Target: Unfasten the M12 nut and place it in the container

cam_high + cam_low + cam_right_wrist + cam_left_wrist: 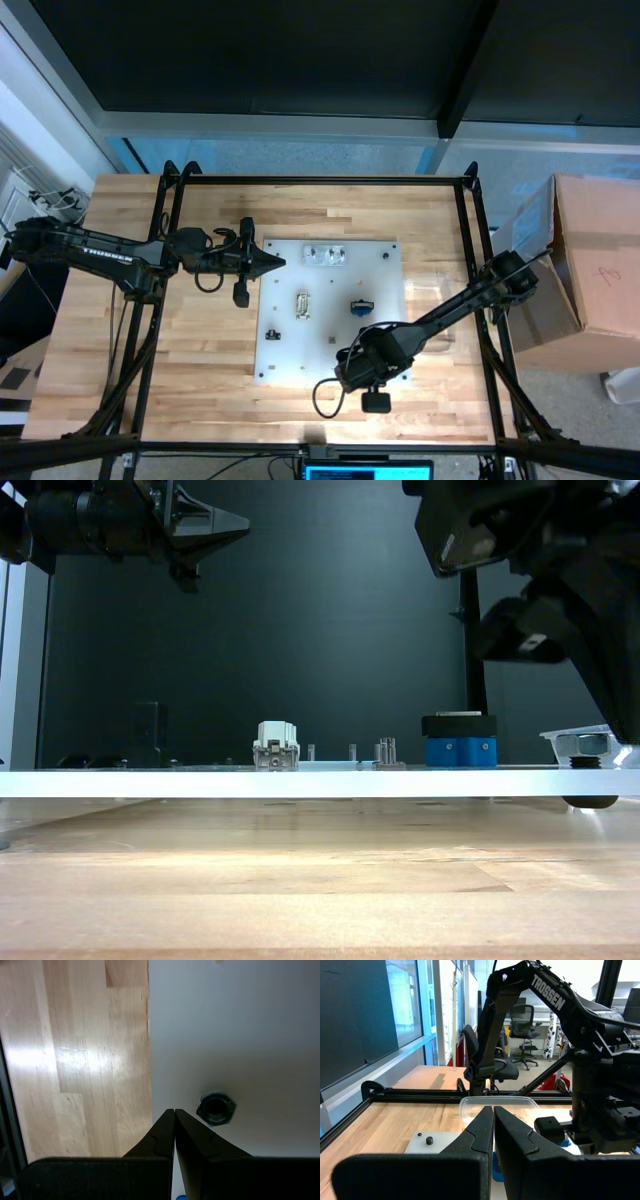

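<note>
The small silver nut (585,745) sits on top of its black ribbed stud (590,763) at the board's near right edge, with some ribs showing below it. From above, the nut (216,1108) is a hexagon with a dark centre on the white board (240,1035). My right gripper (174,1110) hovers just beside it, shut, with nothing between its fingers. In the high view the right gripper (350,372) hides the nut. My left gripper (272,262) hangs shut above the board's far left edge, well away. The clear container (485,1099) holds no nut that I can see.
On the board stand a white connector (276,748), a blue and black block (459,742) and small silver posts (386,750). A black frame (320,181) rings the wooden table (100,340). A cardboard box (590,270) stands off the table's right side.
</note>
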`<state>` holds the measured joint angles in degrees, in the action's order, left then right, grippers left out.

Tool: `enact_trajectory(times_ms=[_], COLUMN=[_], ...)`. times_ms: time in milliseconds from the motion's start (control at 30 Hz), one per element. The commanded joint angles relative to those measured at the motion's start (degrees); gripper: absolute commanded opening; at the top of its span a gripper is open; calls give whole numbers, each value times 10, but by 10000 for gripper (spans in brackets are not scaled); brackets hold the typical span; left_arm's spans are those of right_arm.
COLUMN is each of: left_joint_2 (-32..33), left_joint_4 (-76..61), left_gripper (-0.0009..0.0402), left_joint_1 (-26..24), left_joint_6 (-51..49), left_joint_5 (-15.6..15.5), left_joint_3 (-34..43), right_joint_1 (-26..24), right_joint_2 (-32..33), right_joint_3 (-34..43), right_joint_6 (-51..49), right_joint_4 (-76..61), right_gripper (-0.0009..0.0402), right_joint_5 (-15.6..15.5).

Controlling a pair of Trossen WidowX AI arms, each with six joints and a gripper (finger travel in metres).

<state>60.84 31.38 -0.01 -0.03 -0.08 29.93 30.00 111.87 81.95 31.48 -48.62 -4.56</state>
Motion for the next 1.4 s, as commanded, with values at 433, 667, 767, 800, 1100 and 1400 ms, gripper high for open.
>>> enact_trajectory(times_ms=[433, 667, 767, 800, 1100, 1400], left_joint_2=[0, 0, 0, 0, 0, 0], left_joint_4=[0, 0, 0, 0, -1, 0], left_gripper=[0, 0, 0, 0, 0, 0], left_joint_1=[0, 0, 0, 0, 0, 0], left_joint_6=[0, 0, 0, 0, 0, 0], left_joint_5=[0, 0, 0, 0, 0, 0], left_joint_3=[0, 0, 0, 0, 0, 0], right_joint_1=[-1, 0, 0, 0, -1, -2], right_joint_2=[-17, -25, -28, -30, -48, -48], right_joint_3=[-1, -1, -1, -1, -1, -1], right_joint_6=[57, 58, 70, 76, 254, 316], right_joint_4=[-87, -89, -89, -89, -81, -68], right_gripper=[0, 0, 0, 0, 29, 212], right_joint_5=[169, 150, 150, 148, 62, 44])
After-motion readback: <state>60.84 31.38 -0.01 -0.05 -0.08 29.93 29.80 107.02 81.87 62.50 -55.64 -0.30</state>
